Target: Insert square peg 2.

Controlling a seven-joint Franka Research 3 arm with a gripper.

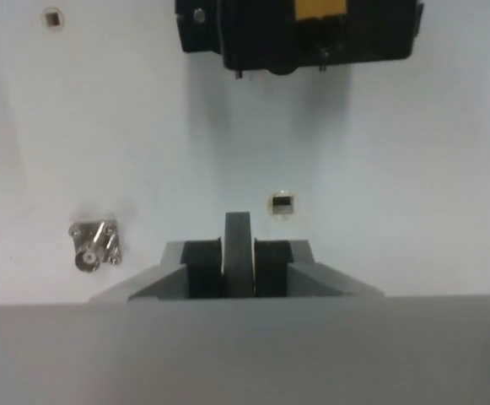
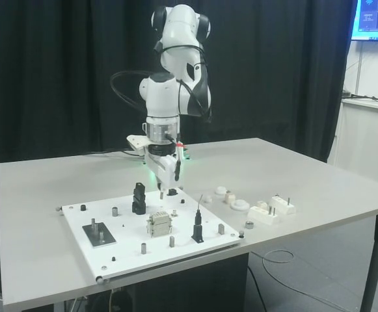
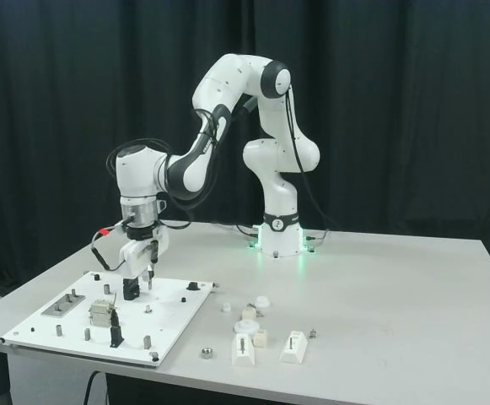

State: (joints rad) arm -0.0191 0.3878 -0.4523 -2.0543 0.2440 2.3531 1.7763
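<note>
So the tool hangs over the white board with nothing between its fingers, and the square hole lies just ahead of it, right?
Not quite: the wrist view shows the tool shut on a grey square peg that sticks out past its fingers. The rest holds: it hangs over the white board, with the square hole close beside the peg's tip.

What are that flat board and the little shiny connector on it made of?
The board looks like white plastic or painted sheet, matte with soft shadows; which one I cannot tell. The connector looks like bright bare metal, probably plated: it glints and mirrors light on its square flange and round barrel.
</note>
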